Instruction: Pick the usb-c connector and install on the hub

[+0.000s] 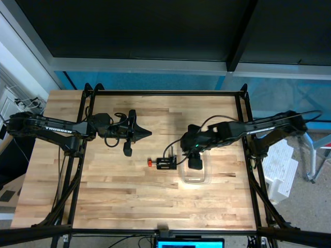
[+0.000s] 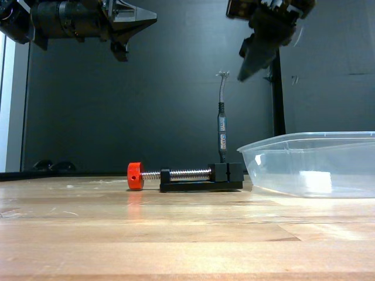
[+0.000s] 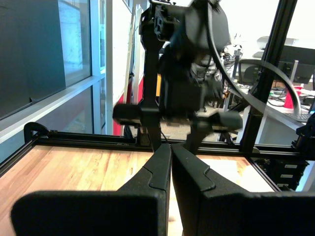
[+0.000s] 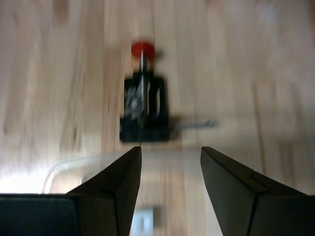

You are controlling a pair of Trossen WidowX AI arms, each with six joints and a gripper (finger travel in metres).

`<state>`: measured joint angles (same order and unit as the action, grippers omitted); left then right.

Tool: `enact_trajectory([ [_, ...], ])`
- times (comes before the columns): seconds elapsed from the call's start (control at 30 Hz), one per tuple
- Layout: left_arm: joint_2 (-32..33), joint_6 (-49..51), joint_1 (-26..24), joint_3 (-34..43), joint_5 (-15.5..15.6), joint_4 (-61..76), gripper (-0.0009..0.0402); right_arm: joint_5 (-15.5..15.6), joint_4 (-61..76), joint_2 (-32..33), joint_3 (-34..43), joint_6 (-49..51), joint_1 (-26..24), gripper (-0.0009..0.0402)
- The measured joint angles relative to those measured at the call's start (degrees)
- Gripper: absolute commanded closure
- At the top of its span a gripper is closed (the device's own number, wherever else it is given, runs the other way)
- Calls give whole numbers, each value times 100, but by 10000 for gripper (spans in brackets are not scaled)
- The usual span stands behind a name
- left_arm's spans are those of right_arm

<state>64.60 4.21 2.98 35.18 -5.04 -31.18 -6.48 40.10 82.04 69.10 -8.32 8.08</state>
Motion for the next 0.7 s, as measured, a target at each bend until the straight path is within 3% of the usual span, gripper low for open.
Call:
enact_trajectory([
  [0.47,0,-2,0,2,0,0,393,72,-2782,-1969,-1731,352,-417,340],
  [0.7,0,0,0,0,0,2,393,127,-4157,-2590,-2594,334,-538,383],
])
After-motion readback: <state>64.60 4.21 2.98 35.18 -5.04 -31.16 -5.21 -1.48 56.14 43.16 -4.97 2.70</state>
